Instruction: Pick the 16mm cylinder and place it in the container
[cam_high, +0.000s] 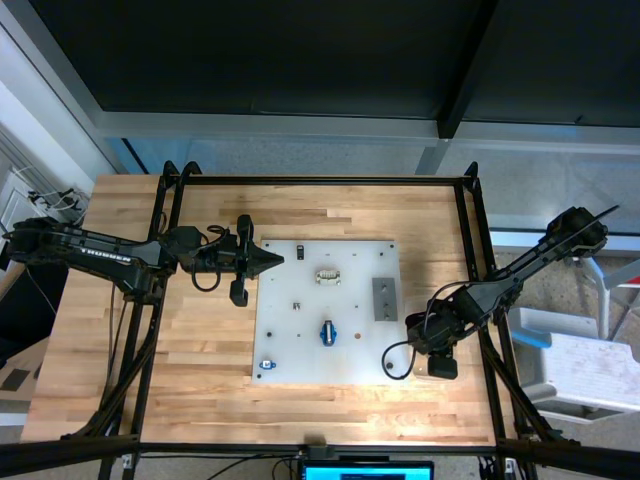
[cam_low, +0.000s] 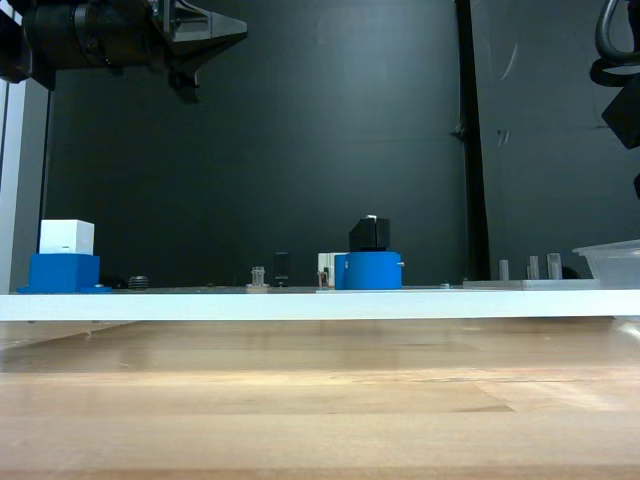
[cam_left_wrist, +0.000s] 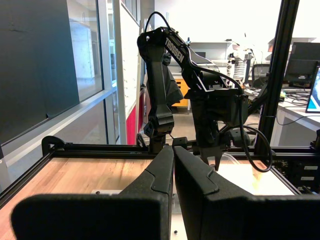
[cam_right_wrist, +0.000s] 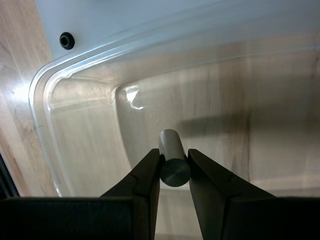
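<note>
Directly beneath my right pincer (cam_right_wrist: 173, 152) the container (cam_right_wrist: 75, 115) is waiting; I am pinching the 16mm cylinder (cam_right_wrist: 175, 172) lengthwise, pointing down into it; my left pincer (cam_high: 278, 259) is hovering closed and empty at the high view's centre-left, by the white board (cam_high: 300, 340).

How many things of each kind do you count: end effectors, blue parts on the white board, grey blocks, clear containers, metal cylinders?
End effectors: 2 (left end effector raised over the white board's left edge; right end effector over the container, shut on the 16mm cylinder)
Blue parts: 2
Grey block: 1
Container: 1
16mm cylinder: 1
Total: 7
</note>
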